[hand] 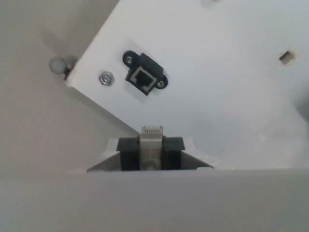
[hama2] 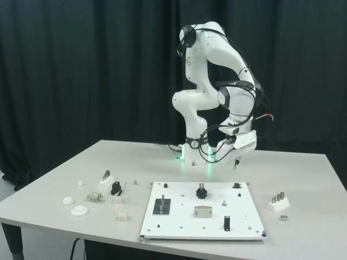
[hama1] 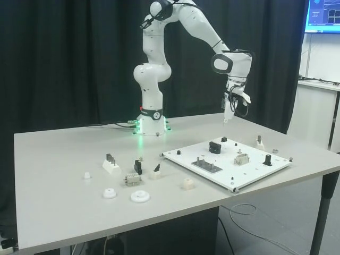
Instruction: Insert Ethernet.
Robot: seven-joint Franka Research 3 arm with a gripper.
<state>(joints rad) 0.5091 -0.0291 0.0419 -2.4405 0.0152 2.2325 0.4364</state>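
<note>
In the wrist view my gripper (hand: 151, 146) is shut on an Ethernet plug (hand: 151, 131), with the black pads (hand: 127, 147) pressed against its two sides and its contact end pointing outward. The black Ethernet socket (hand: 144, 77) sits on the white board (hand: 227, 101) close to a corner, ahead of the plug and apart from it. From the room views, the gripper (hama1: 227, 119) hangs in the air above the board's far edge (hama1: 234, 142), well over the socket (hama2: 237, 186). The plug is too small to make out in either room view.
A screw (hand: 106, 77) lies beside the socket, and a grey knob (hand: 58, 64) sits just off the board's corner. Other black and grey fixtures (hama2: 201, 190) stand on the board. Loose white and black parts (hama1: 133, 180) lie on the table's left; a white pin holder (hama2: 277, 203) lies on its right.
</note>
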